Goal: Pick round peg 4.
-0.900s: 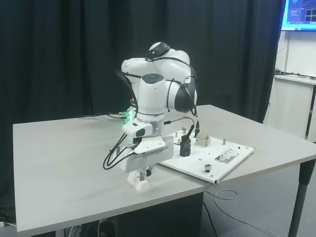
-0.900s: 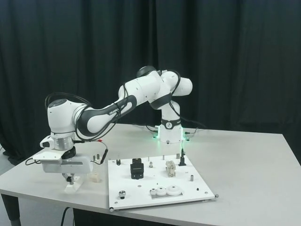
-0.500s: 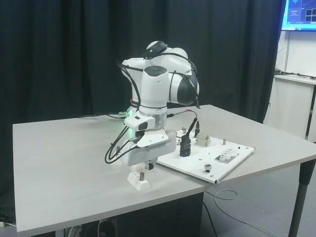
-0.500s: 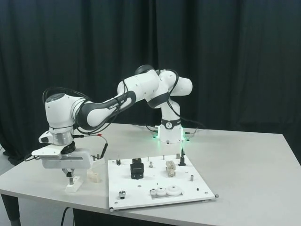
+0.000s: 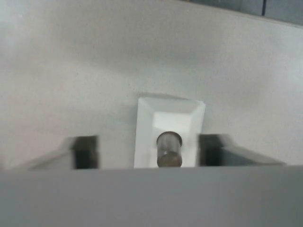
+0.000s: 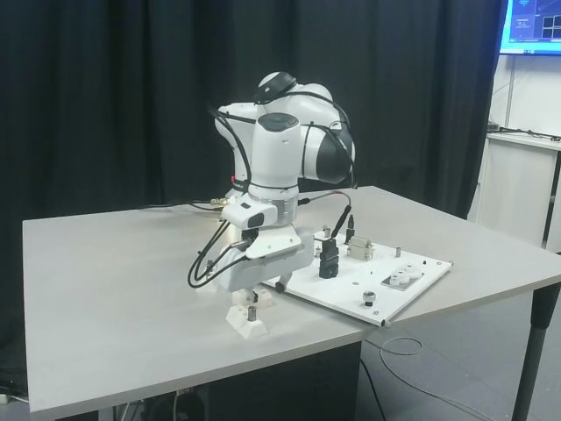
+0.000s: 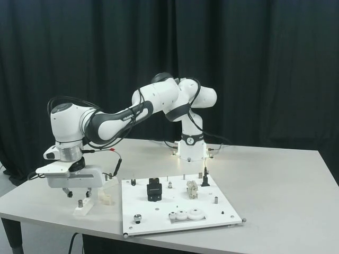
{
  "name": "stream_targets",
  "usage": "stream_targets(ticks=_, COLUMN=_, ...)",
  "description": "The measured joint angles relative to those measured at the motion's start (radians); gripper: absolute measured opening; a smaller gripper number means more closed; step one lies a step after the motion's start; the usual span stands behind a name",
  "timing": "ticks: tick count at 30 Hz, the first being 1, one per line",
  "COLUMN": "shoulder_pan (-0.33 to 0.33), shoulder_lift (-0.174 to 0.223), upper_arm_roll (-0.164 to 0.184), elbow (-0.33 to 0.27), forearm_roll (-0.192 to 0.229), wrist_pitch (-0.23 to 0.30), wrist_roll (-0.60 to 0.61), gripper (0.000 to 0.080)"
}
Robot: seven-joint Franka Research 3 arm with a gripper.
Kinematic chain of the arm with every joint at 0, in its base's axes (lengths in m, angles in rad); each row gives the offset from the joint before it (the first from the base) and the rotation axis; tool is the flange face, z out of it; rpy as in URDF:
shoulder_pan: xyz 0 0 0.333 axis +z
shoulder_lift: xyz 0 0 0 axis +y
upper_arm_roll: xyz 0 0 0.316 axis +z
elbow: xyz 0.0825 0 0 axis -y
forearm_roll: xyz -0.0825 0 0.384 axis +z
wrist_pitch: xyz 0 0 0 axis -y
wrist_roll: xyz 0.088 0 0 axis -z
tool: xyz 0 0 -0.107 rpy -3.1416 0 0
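We see the gripper [image 7: 74, 192] spread wide, holding nothing — the peg [image 7: 80, 203] stands upright in its white block [image 7: 82, 210], directly below, between the fingers [image 5: 85, 151].

The arm [image 7: 122, 114] is white, with black bands at its joints and black cables looped along it. The tool [image 7: 76, 189] has a white body and black fingers [image 5: 85, 152]. The peg [image 5: 169, 149] is grey, and the small holder [image 5: 169, 126] it stands in is white. The table [image 6: 114, 281] is plain grey, without pattern. The board [image 7: 175, 203] by the table's front edge is white, and on it stand a black block [image 7: 154, 190], white gears [image 7: 186, 214] and small grey pins. The curtain [image 7: 254, 63] behind is black, hanging in plain vertical folds.
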Motion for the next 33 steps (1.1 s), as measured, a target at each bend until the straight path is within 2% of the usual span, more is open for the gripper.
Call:
stream_targets(ticks=5, shoulder_pan=-0.001, shoulder_lift=-0.003, upper_arm_roll=0.000, elbow=0.003, forearm_roll=-0.004, wrist_pitch=-0.006, wrist_roll=0.000, gripper=0.0469)
stream_targets(ticks=6, shoulder_pan=-0.001, shoulder_lift=-0.004, upper_arm_roll=0.000, elbow=0.003, forearm_roll=-0.004, wrist_pitch=-0.007, wrist_roll=0.000, gripper=0.0711)
stream_targets(ticks=14, shoulder_pan=-0.001, shoulder_lift=-0.005, upper_arm_roll=0.000, elbow=0.005, forearm_roll=-0.009, wrist_pitch=-0.009, wrist_roll=0.000, gripper=0.0711)
stream_targets(ticks=15, shoulder_pan=-0.001, shoulder_lift=-0.005, upper_arm_roll=0.000, elbow=0.005, forearm_roll=-0.009, wrist_pitch=-0.010, wrist_roll=0.000, gripper=0.0796)
stream_targets(ticks=22, shoulder_pan=-0.007, shoulder_lift=-0.005, upper_arm_roll=0.005, elbow=0.005, forearm_roll=-0.023, wrist_pitch=-0.023, wrist_roll=0.000, gripper=0.0796)
stream_targets(ticks=33, shoulder_pan=-0.041, shoulder_lift=-0.005, upper_arm_roll=0.063, elbow=0.004, forearm_roll=-0.053, wrist_pitch=-0.012, wrist_roll=0.029, gripper=0.0800)
